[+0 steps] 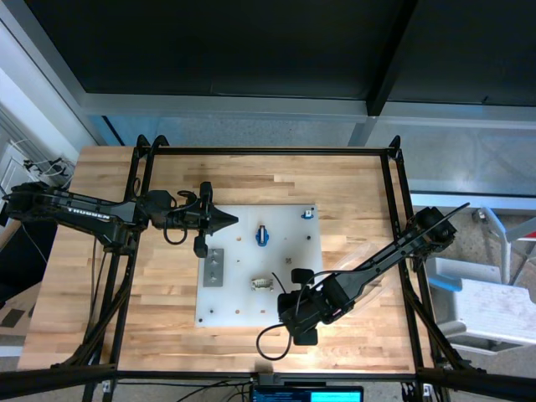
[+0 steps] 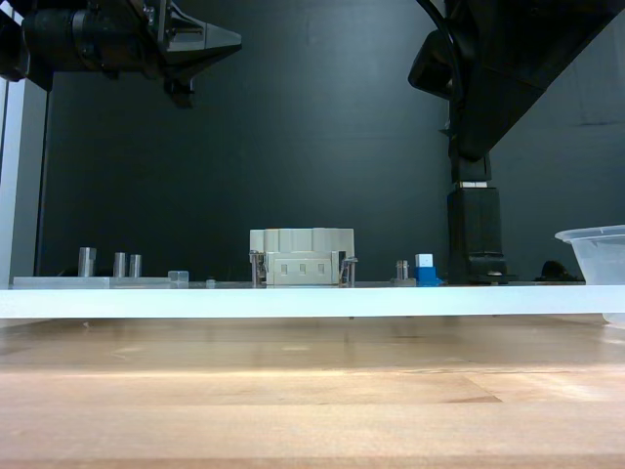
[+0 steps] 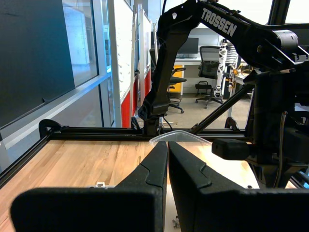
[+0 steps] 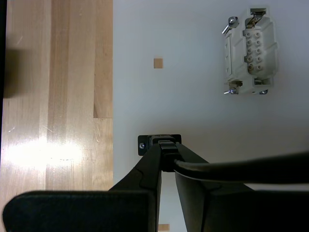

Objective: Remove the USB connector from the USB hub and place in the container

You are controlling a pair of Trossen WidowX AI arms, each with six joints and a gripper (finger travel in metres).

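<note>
The USB connector's dark plug [image 4: 166, 151] sits in the small black USB hub [image 4: 147, 144] on the white board, near the board's right edge. Its thin black cable [image 4: 241, 166] runs off sideways. My right gripper [image 4: 167, 159] points straight down and is shut on the plug; it also shows as the right gripper [image 1: 299, 278] and the right gripper [image 2: 476, 266]. The clear container [image 2: 596, 249] stands on the table right of the board, also seen as the container [image 3: 179, 137]. My left gripper [image 1: 233, 219] hovers shut and empty high above the board's far left.
On the white board [image 1: 251, 314] stand a silver-beige connector block [image 1: 262, 285], a blue part [image 1: 262, 235] and a grey plate with metal pegs [image 1: 216, 268]. A black frame [image 1: 268, 152] borders the wooden table. A cable loop [image 1: 270, 337] hangs by the right wrist.
</note>
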